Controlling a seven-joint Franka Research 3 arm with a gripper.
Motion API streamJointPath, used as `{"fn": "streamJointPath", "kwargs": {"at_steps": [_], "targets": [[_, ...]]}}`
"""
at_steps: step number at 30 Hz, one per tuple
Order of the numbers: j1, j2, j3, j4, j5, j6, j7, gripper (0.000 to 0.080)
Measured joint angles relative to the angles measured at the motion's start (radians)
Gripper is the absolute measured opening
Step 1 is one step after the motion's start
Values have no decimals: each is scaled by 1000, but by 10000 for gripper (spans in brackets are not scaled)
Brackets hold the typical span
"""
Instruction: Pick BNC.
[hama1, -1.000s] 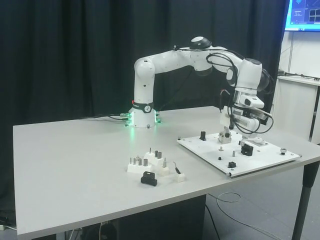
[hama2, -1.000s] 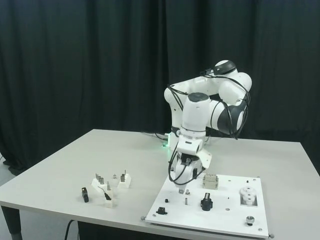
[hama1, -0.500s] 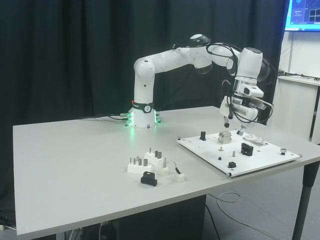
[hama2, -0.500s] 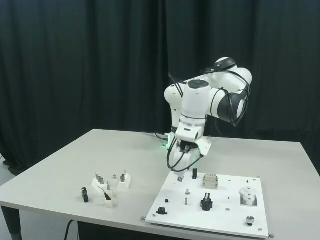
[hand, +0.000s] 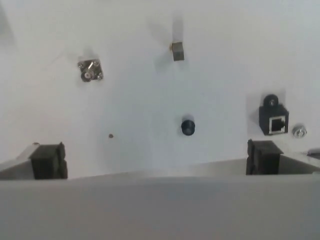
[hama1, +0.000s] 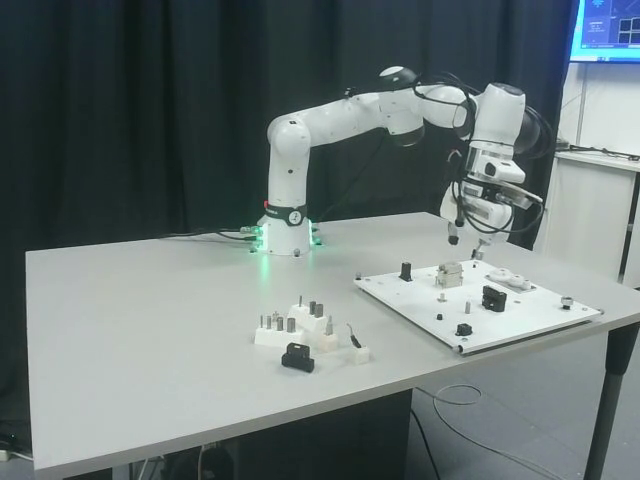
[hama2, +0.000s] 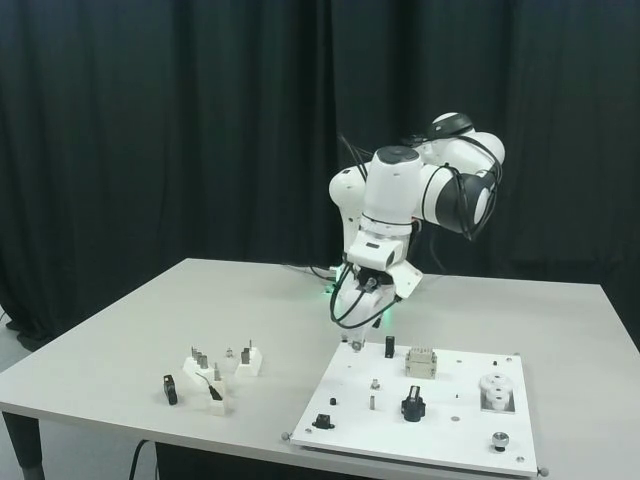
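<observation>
worktop (hama1: 150, 320): grey, carrying the white arm (hama1: 340, 110), a white board (hama1: 520, 310) near its edge, and a cluster of small white part holders (hama1: 295, 325) well apart from the board.

gripper (hama1: 465, 235) hangs above the board's far side, clear of everything. in the wrist view the fingers (hand: 47, 161) are spread wide with nothing between them, so nothing is held.

bnc (hand: 90, 70): my read is that it's the small metal square-flange connector seated on the board. it's too small in the room views to be sure. it sits ahead of the fingers and off toward one of them, not centred in the gap.

nearby on the board: a black jack block (hand: 273, 120), a black round knob (hand: 187, 127) and a small upright post (hand: 177, 51).

judgement: pick not done, approach still needed.

risks:
- a straight descent from here probably lands on bare board near the knob, so it needs a lateral shift first.
- the part is tiny and metal, so a poorly centred or shallow grip could slip off.
- if the flange is seated tight, pulling could lift or drag the board.
- the wide finger spread could clip the post on the way down.
</observation>
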Motion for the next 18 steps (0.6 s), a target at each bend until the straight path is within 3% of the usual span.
{"fn": "streamJointPath", "kwargs": {"at_steps": [18], "targets": [[-17,0,-35,-5,-84,9,9,800]]}}
